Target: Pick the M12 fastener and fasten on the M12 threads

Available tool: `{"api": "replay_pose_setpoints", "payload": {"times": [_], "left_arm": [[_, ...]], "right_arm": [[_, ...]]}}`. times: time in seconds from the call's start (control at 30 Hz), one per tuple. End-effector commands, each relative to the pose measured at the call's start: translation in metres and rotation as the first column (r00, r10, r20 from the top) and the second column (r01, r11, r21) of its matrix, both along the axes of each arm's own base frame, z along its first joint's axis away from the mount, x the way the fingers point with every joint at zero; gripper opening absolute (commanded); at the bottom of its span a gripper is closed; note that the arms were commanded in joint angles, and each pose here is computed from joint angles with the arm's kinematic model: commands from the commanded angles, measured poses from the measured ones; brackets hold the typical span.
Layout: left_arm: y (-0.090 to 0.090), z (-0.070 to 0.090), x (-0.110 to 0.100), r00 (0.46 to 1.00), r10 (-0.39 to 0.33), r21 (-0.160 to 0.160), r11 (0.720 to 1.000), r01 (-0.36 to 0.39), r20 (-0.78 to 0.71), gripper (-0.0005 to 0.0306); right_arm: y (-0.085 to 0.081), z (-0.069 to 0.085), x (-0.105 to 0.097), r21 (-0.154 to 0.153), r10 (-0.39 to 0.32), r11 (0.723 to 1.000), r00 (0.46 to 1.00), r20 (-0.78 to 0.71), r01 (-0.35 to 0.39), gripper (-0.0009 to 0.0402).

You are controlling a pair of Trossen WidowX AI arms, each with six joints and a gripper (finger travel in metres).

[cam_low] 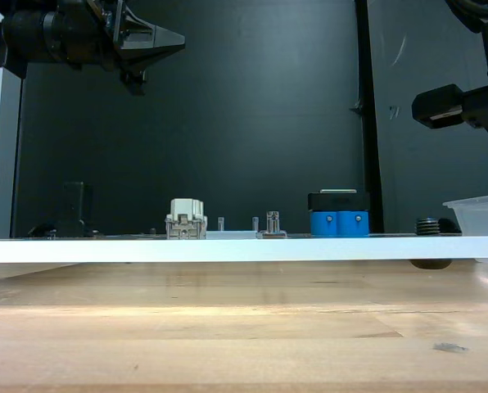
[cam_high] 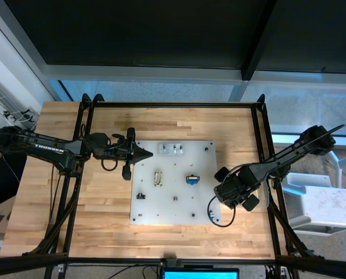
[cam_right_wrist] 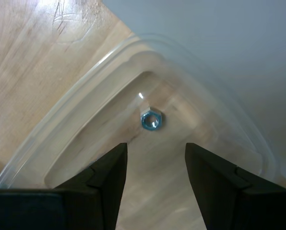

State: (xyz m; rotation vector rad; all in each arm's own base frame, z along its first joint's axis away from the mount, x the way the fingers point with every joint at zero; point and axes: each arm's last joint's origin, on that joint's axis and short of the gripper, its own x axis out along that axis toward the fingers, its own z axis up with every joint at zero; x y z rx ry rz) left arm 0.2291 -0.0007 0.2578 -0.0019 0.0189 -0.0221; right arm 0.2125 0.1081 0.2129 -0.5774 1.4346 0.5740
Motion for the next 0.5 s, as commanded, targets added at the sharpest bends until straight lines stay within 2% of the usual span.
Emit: {"api": "replay_pose_setpoints", "payload": {"times": [0.03, 0.2, 0.4, 0.5], "left_arm": [[0.000, 0.000, 0.000, 1.000, 0.000, 0.000, 1.000, 0.000, 0.000, 0.0000], [0.000, 0.000, 0.000, 1.000, 0.000, 0.000, 1.000, 0.000, 0.000, 0.0000], [0.000, 0.000, 0.000, 1.000, 0.000, 0.000, 1.000, 0.000, 0.001, 0.0000], [0.000, 0.000, 0.000, 1.000, 0.000, 0.000, 1.000, 0.000, 0.000, 0.0000]], "right_arm": [[0.001, -0.003, -0.001, -0.002, 0.004, 1.000, 1.000, 0.001, -0.004, 0.0183], [0.001, -0.012, -0.002, -0.018, 0.009, 1.000, 1.000, -0.010, -0.009, 0.0198], [0.003, -0.023, -0.002, -0.011, 0.020, 1.000, 1.000, 0.004, -0.020, 0.0211], [0.003, -0.027, -0.004, -0.020, 0.028, 0.999, 1.000, 0.005, -0.028, 0.0214]]}}
